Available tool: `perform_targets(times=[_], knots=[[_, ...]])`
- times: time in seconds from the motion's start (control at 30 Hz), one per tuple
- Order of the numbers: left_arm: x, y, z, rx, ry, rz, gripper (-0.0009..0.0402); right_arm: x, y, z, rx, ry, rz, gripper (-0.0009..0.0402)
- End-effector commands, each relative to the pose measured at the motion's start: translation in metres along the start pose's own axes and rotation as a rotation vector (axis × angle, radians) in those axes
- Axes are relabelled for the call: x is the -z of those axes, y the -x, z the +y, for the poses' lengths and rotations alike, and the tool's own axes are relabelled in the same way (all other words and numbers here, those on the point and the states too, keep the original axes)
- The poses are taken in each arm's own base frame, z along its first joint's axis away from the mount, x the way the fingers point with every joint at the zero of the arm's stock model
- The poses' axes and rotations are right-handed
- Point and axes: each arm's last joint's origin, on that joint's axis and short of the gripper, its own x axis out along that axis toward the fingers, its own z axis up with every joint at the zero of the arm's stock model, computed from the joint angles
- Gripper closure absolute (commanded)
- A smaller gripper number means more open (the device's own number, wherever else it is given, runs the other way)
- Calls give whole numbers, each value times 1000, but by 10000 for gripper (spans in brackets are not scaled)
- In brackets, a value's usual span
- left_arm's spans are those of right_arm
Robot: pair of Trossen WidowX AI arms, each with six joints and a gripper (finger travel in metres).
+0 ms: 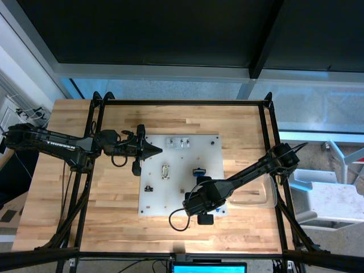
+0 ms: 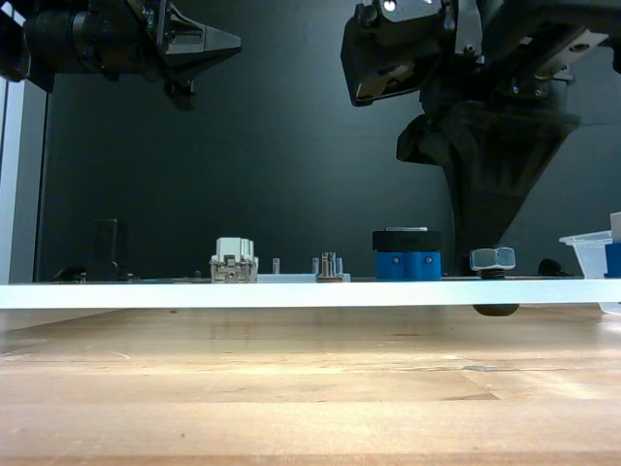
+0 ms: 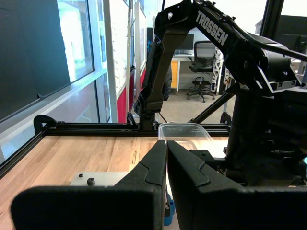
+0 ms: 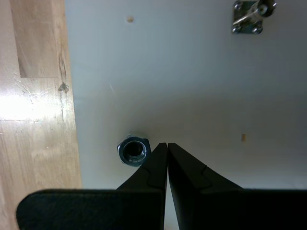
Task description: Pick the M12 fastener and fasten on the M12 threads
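Note:
The M12 fastener (image 4: pixel 134 150) is a small silver hex nut, seen from above with its dark bore showing. In the low view the nut (image 2: pixel 492 258) sits on top of its stud (image 2: pixel 495 273), a little above the white board (image 1: pixel 170 196). My right gripper (image 4: pixel 167 144) is shut with nothing between its fingers, and its tips sit right beside the nut. In the low view the right gripper (image 2: pixel 485 238) hangs just over the nut. The high view hides the nut under the right wrist. My left gripper (image 1: pixel 154 151) is shut and held high over the board's far left edge.
A clear tray (image 1: pixel 267 196) lies off the board's right edge. Blue blocks with a black cap (image 2: pixel 408 260), a white connector (image 2: pixel 234 264) and a silver post (image 2: pixel 328 264) stand on the board. A black frame borders the wooden table.

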Motion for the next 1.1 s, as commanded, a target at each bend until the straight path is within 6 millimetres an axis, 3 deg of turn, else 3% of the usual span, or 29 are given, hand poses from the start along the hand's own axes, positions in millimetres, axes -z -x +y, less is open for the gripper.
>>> perform_targets(times=[0.03,0.27,1.1], knots=[[0,0,0,0,0,0,393,1,-1,1,-18,-1,10,393],[0,0,0,0,0,0,393,5,8,7,-268,27,150,393],[0,0,0,0,0,0,393,2,6,-3,35,-78,9,393]])
